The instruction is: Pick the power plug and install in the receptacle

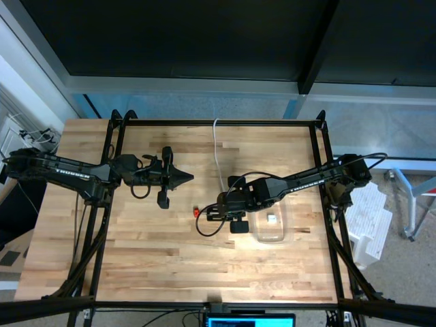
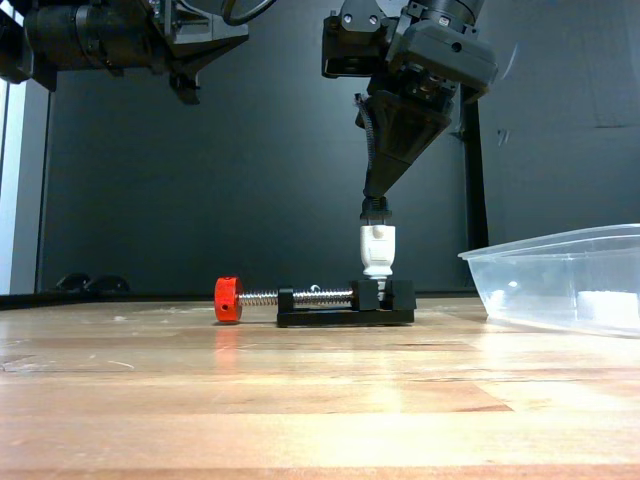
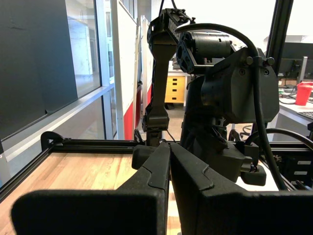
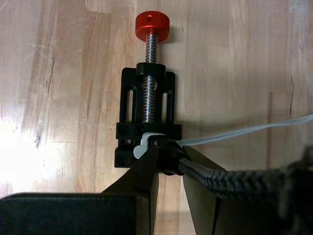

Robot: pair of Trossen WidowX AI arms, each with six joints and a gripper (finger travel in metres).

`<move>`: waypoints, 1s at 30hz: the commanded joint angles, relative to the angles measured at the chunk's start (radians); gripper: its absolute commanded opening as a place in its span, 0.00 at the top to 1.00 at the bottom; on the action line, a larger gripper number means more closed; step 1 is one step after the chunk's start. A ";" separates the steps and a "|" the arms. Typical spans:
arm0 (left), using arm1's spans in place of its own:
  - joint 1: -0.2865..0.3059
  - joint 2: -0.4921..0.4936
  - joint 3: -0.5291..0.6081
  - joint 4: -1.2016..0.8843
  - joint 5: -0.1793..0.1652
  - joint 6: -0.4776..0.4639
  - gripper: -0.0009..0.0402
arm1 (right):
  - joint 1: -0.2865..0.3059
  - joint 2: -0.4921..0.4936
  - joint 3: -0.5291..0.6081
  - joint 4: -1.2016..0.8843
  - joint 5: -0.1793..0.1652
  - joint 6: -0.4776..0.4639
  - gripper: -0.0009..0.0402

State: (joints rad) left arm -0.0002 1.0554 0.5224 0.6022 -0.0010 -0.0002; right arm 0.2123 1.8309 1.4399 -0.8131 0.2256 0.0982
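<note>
Where the vise lies flat on the table, all places below are given from it.

- Receptacle: white, clamped at the vise end away from the orange-red knob. It stands upright, long axis vertical and face turned up. Its white cable runs off sideways from the vise.
- Power plug: small black body directly above the vise, in line with the receptacle and meeting its top face. Its long axis is vertical and its mating end points down. A braided black cord leads back from it along the gripper. Whether it is fully seated cannot be told.
- Right gripper: straight over the vise and pointing down at it. The fingers are drawn in narrow on the power plug, one on each side. This is the nearer arm, and the working one.
- Left gripper: well apart from the vise, raised, off beyond the knob end. Its fingers are pressed together with nothing between them. It appears parked.
- Clear tray: on the table near the vise, on the side away from the knob. A white cube lies in it.

Judgement: the plug and receptacle axes appear to coincide. The coming move therefore calls for a straight press down along that shared vertical line. Any tilt risks binding the plug at the face.
</note>
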 commanded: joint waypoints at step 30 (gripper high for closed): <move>0.000 0.000 0.000 0.000 0.000 0.000 0.98 | 0.027 0.005 -0.161 0.168 -0.007 0.035 0.98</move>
State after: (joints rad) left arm -0.0002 1.0557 0.5224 0.6022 -0.0010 -0.0002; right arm 0.2398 1.8240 1.2930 -0.6449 0.2161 0.1349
